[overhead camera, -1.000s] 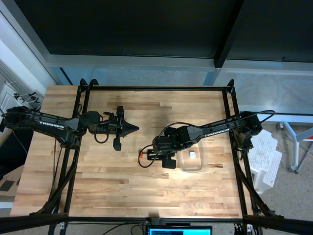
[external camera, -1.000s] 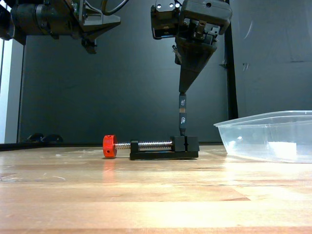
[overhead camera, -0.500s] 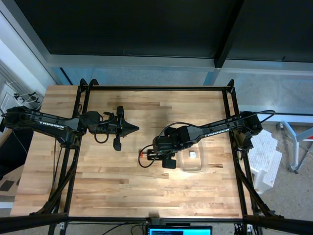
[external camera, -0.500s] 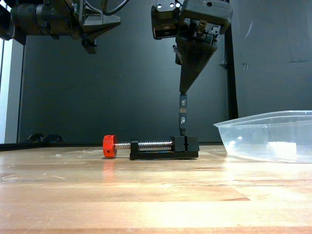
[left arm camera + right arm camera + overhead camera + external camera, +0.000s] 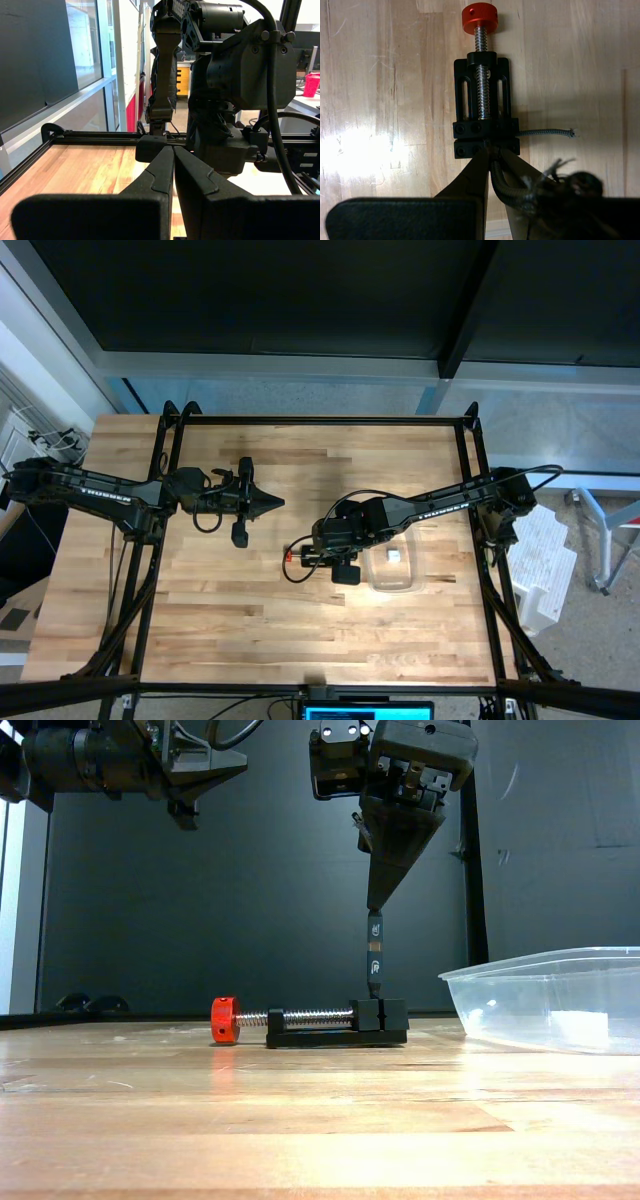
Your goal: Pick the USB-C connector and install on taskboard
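as the right gripper (image 5: 374, 908) pinches the usb-c connector (image 5: 373, 955) upright on the taskboard (image 5: 385, 1020) below it, seating seems underway; next, press straight down. left gripper (image 5: 278, 503) hangs clenched, well apart.

We see the taskboard (image 5: 335, 1025), a small black vise-like block, lying flat with its silver screw ending in a red-orange knob (image 5: 225, 1020). The USB-C connector (image 5: 373, 958), a slim dark stick, stands upright with its lower end at the block's far end from the knob. The right gripper (image 5: 374, 908) pinches its top. The left gripper (image 5: 278, 503) hangs well apart, fingers pressed together.
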Controlling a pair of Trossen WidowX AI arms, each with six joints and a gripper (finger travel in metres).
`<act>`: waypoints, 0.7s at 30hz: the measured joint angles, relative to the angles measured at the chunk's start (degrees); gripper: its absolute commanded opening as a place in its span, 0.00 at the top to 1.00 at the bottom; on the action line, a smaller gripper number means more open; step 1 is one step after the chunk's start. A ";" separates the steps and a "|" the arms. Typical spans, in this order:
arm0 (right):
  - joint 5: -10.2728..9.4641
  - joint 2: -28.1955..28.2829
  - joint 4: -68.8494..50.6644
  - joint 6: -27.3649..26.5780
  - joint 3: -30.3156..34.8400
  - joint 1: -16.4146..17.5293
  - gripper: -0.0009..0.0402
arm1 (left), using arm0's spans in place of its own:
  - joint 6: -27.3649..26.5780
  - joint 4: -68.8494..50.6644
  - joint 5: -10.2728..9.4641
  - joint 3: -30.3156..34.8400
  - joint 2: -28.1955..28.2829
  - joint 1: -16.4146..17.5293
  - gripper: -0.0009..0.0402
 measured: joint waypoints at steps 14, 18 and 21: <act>0.02 0.17 1.44 -0.44 -1.03 -0.04 0.98 | 0.02 0.02 0.00 -0.02 0.00 0.00 0.98; 0.13 -0.04 4.02 -0.70 -3.19 -0.09 0.98 | 0.00 0.00 0.00 -0.02 0.00 0.00 0.98; 0.28 -0.17 5.57 -0.96 -4.59 -0.15 0.98 | 0.02 0.02 0.00 -0.02 0.00 0.00 0.98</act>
